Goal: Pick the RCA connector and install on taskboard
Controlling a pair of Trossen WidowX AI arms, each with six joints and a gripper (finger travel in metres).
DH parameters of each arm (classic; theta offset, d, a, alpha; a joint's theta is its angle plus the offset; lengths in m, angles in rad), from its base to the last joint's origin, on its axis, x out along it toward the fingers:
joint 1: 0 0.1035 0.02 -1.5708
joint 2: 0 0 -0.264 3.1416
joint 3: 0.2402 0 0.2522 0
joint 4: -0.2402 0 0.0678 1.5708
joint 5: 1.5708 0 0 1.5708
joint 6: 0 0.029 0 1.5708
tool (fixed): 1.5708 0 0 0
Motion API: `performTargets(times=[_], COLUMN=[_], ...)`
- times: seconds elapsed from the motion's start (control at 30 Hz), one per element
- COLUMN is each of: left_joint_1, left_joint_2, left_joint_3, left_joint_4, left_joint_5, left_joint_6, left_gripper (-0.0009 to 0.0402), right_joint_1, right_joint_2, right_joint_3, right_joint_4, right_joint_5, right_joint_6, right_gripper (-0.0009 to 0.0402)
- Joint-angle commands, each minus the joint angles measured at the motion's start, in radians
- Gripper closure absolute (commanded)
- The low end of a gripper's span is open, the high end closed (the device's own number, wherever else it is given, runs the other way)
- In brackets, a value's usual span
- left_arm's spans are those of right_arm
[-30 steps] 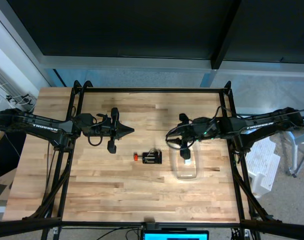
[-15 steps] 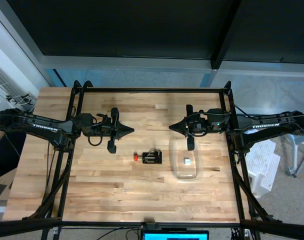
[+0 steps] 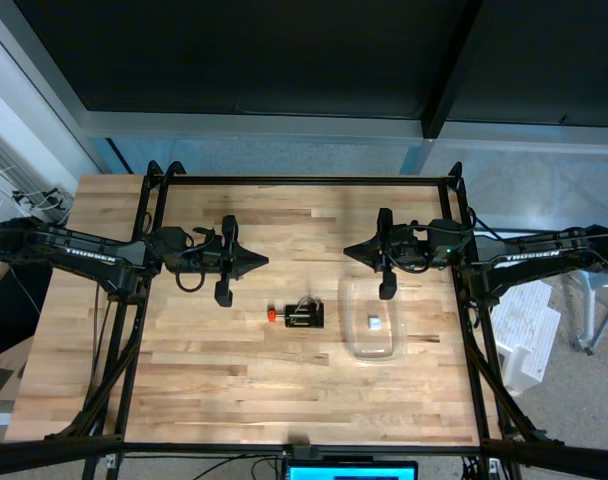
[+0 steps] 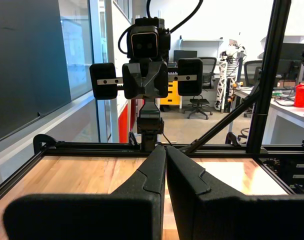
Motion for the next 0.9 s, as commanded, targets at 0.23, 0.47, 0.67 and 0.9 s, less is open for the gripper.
performTargets(times=[0.23, 0.47, 0.67, 0.9], left_joint_1=[0.0, 0.0, 0.0, 0.0], left_joint_2=[0.0, 0.0, 0.0, 0.0], left_joint_3=[0.0, 0.0, 0.0, 0.0], left_joint_4=[0.0, 0.0, 0.0, 0.0], left_joint_5=[0.0, 0.0, 0.0, 0.0], left_joint_6=[0.0, 0.0, 0.0, 0.0], left_gripper=[0.0393, 0.0393, 0.0393, 0.0393], right_joint_1=[0.001, 0.001, 0.001, 0.001], right_joint_2=[-0.01, -0.01, -0.01, -0.01], right_joint_3=[-0.019, -0.024, -0.024, -0.024], right_joint_4=[0.022, 0.022, 0.021, 0.02], right_joint_5=[-0.008, -0.02, -0.02, -0.021], right_joint_6=[-0.007, -0.006, -0.006, -0.001], right_gripper=[0.0393, 0.0393, 0.0393, 0.0393])
